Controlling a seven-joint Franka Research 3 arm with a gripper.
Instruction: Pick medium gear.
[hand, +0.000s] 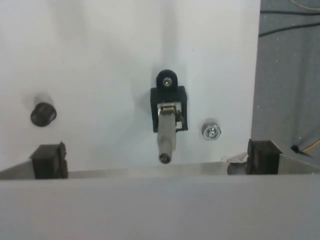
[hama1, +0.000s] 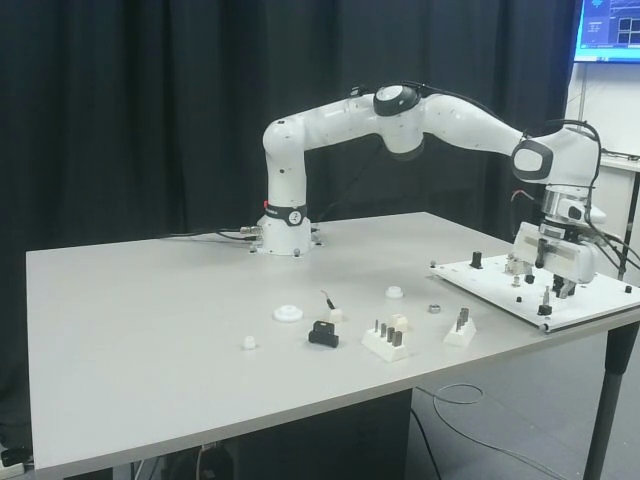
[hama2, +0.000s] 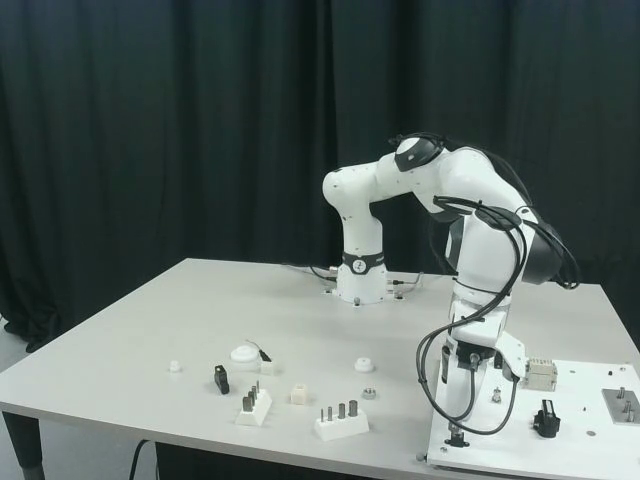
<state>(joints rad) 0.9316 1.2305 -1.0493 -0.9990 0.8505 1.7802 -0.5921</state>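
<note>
The medium gear (hama1: 394, 292) (hama2: 363, 365) is a small white disc lying flat on the grey table, between the arm's base and the white board. My gripper (hand: 155, 161) (hama1: 555, 284) (hama2: 457, 422) hangs far from it, low over the white board (hand: 100, 60) (hama1: 592, 306) (hama2: 520, 452) at the table's edge. Its black fingertips (hand: 48, 160) stand wide apart, so it is open and holds nothing. In the wrist view a black bracket with a metal peg (hand: 168, 117) sits on the board below the gap. The gear does not appear in the wrist view.
A larger white gear (hama1: 288, 313) (hama2: 244, 352), a tiny white gear (hama1: 249, 342) (hama2: 175, 366), a black clip (hama1: 322, 335), two white peg blocks (hama1: 386, 341) (hama2: 340, 423) and a nut (hama1: 435, 308) lie on the table. The board carries a black knob (hand: 43, 114) and a nut (hand: 211, 131).
</note>
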